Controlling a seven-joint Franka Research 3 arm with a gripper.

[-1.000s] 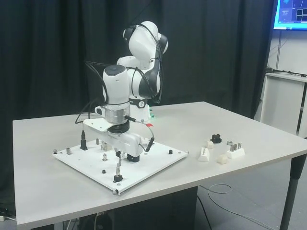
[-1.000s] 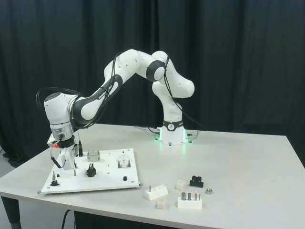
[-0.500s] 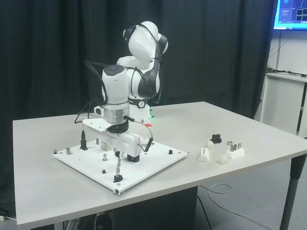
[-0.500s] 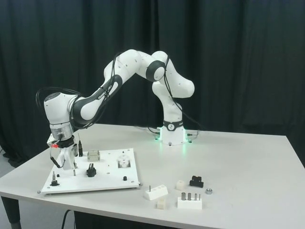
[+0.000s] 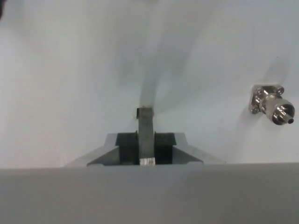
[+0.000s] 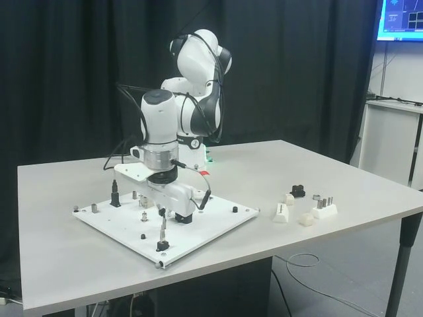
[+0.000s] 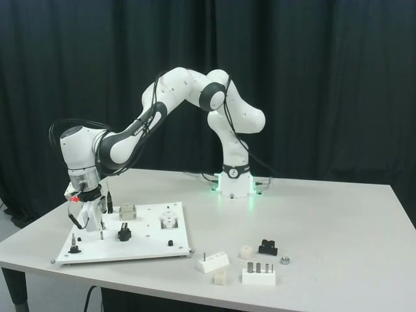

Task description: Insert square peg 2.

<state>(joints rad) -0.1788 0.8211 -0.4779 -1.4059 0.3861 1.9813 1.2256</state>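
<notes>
My gripper [image 5: 146, 150] is shut on a thin grey square peg [image 5: 145, 133], held upright between the two fingers. The peg's lower end points at a bare white patch of the board [image 5: 70, 93], with its shadow beside it; whether it touches I cannot tell. In the first room view the gripper [image 6: 162, 215] hangs over the front part of the white board [image 6: 211, 224], and the peg [image 6: 162, 228] lines up above a black holder [image 6: 161, 246]. From the second room view the peg [image 7: 102, 232] stands apart from that black holder [image 7: 75, 248].
A metal connector [image 5: 273, 105] is bolted to the board close to the peg. A black knob [image 7: 123, 232], a grey block [image 7: 127, 211] and a white socket block [image 7: 170, 221] also stand on the board. White part holders [image 7: 259, 275] and loose pieces [image 6: 298, 191] lie on the grey table [image 6: 277, 165].
</notes>
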